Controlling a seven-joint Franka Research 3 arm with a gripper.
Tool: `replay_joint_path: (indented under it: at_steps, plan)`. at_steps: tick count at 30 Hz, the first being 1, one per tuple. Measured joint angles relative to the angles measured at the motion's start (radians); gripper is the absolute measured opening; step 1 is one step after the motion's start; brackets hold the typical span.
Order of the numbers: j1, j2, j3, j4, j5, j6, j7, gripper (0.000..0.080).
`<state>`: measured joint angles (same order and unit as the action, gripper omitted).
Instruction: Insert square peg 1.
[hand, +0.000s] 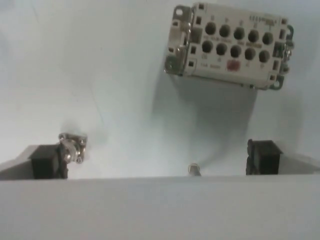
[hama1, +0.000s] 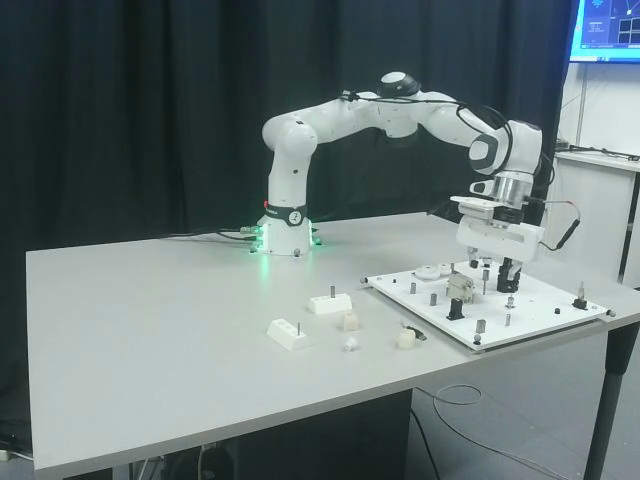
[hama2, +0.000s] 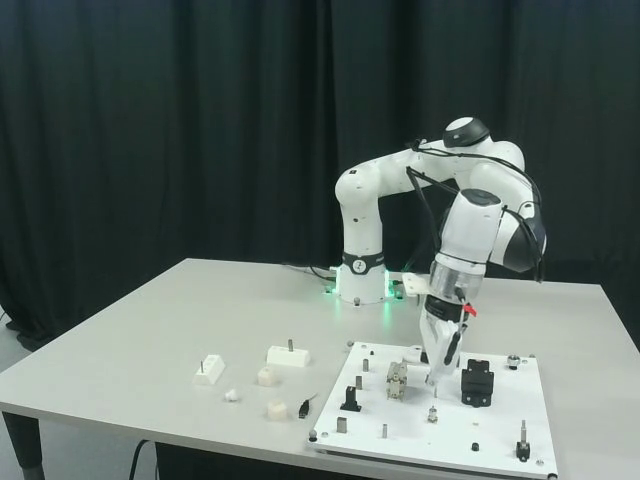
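Wrist view: the fingers (hand: 47, 161) are showing as two black pads spread wide apart, and the gripper (hand: 155, 159) is holding nothing. A small metal fitting (hand: 73, 145) is sitting just beside one pad. A thin metal pin (hand: 194, 169) is poking up between the pads, nearer the other one. A multi-hole connector (hand: 230, 44) is lying on the white board (hand: 100, 75), well clear of the pads. No square peg is identifiable here.

First room view: the gripper (hama1: 497, 282) is hanging jaws-down just above the white board (hama1: 545, 300) on the grey table (hama1: 150, 320). Several small pegs are standing on the board; can't tell which is square peg 1. Two white blocks (hama1: 330, 303) (hama1: 288, 334) are sitting on the table, off the board, each carrying one thin upright peg.

Second room view: the gripper (hama2: 434, 376) is hovering over the board (hama2: 490, 432), between the connector (hama2: 397, 380) and a black block (hama2: 477, 383).
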<state>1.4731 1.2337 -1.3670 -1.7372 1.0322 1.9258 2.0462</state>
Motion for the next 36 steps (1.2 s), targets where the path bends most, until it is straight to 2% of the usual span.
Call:
replay_joint_path:
  at_steps: [23, 29, 36]
  plan:
    - [-0.010, 0.000, -0.018, 0.002, -0.006, 0.000, -0.021, 0.0800]
    - [-0.015, 0.000, -0.021, 0.013, -0.024, -0.001, -0.021, 0.0800]
    - [-0.022, 0.000, -0.030, 0.026, -0.024, -0.012, -0.017, 0.0800]
